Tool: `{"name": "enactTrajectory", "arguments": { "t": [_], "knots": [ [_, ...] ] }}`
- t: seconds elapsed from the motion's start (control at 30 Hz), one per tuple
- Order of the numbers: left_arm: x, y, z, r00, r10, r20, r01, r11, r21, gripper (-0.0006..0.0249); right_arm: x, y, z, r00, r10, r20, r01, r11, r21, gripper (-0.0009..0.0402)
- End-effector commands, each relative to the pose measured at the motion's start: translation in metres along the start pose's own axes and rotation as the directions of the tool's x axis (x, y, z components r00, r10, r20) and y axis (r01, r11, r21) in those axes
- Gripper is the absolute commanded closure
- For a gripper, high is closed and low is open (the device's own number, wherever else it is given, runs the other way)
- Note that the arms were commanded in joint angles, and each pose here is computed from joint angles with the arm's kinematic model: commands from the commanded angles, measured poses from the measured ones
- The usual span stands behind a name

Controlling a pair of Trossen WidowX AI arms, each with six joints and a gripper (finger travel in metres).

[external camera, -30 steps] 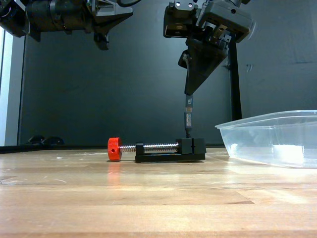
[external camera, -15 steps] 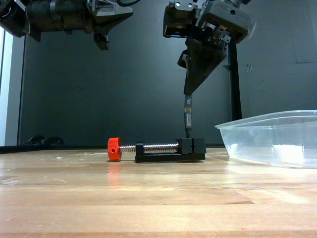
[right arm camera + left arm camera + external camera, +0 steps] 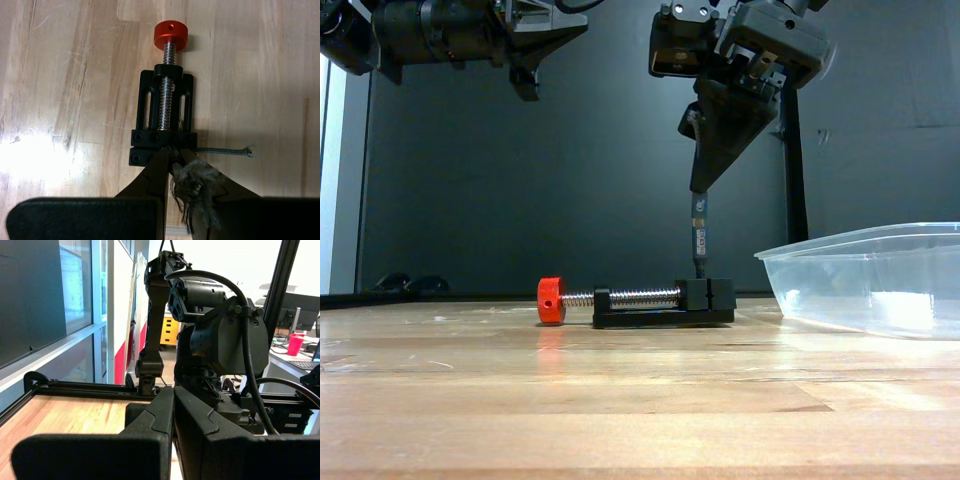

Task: Pick the usb-c connector and install on the hub

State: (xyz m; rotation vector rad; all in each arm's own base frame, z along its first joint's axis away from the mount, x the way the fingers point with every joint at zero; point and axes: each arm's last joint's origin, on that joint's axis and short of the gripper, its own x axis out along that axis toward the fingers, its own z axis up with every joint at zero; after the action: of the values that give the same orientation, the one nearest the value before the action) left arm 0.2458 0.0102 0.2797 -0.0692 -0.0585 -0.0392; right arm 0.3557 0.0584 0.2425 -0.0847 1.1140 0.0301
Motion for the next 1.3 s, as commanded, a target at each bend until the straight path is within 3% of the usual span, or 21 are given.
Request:
{"name": "enactTrajectory", "arguments": {
  "t": [0.03,1.0,1.3],
  "knots": [
    [0.0,0.0,0.0,1.0,0.0,0.0,0.0,1.0,0.0,0.0243,0.0,0.0,0.0,1.0,-0.001,-0.001,0.001,1.0,-0.002,0.0393],
    [0.0,0.0,0.0,1.0,0.0,0.0,0.0,1.0,0.0,0.0243,0.004,0.0,-0.003,1.0,-0.001,-0.006,0.001,1.0,-0.006,0.0393],
    [0.0,0.0,0.0,1.0,0.0,0.0,0.0,1.0,0.0,0.0243,0.019,0.002,-0.008,1.0,0.018,-0.007,-0.018,1.0,-0.008,0.0393]
  ]
}}
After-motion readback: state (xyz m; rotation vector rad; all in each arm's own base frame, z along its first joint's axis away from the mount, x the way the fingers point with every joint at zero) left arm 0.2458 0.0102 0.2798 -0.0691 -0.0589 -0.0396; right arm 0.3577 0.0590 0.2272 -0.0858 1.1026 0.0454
